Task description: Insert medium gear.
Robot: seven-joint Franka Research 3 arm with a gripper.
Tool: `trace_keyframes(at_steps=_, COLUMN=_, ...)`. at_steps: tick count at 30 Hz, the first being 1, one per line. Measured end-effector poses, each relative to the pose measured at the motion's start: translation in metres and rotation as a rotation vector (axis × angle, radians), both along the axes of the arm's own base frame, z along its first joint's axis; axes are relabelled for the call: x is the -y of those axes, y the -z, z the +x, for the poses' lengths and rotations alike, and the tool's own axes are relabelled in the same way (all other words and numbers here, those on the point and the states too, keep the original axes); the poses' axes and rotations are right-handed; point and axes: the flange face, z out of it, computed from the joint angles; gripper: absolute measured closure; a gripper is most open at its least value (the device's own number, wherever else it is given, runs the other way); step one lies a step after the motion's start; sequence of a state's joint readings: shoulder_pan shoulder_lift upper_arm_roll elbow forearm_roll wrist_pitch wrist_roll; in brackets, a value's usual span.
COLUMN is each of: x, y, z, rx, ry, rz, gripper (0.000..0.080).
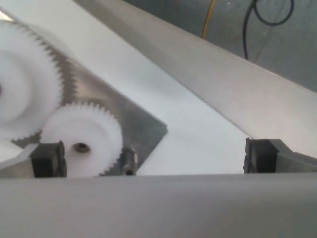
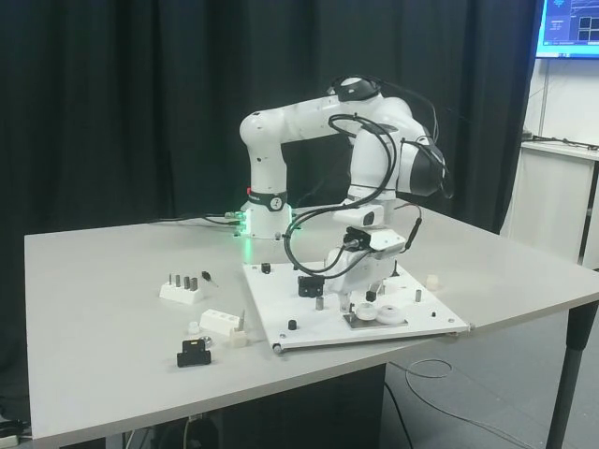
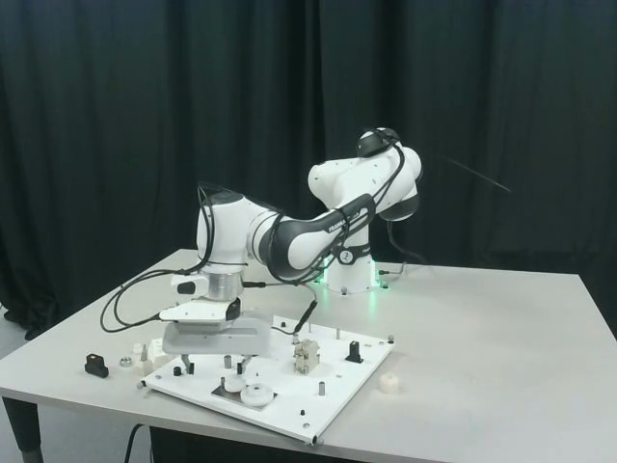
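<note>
A: While the tool (image 1: 154,158) hangs just above the white board (image 2: 281,299), its fingers spread wide with nothing between them, where is the medium gear?

B: On the grey metal plate (image 1: 143,124) near the board's front edge; the medium gear (image 1: 81,139) lies flat, one fingertip (image 1: 48,159) just beside it, its teeth close against the large gear (image 1: 25,82); a bare peg (image 1: 130,162) stands beside it.

A: Which step, then?

B: I judge the gear already seated, the tool released; whether it sits fully down I cannot tell.

A: Next?

B: Probably a straight lift clear of the gears; any sideways drift risks nudging them.
</note>
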State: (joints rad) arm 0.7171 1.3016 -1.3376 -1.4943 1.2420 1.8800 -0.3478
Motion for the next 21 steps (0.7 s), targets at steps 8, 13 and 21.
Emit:
trace_keyframes(at_steps=8, x=-0.008, y=0.004, z=-0.001, rx=-0.034, ry=-0.006, rz=0.031, gripper=0.0003)
trace_keyframes(at_steps=13, x=-0.013, y=0.006, z=-0.002, rx=-0.048, ry=-0.011, rz=0.044, gripper=0.0003)
trace_keyframes(at_steps=21, x=-0.02, y=0.011, z=-0.002, rx=-0.055, ry=-0.022, rz=0.051, gripper=0.0003)
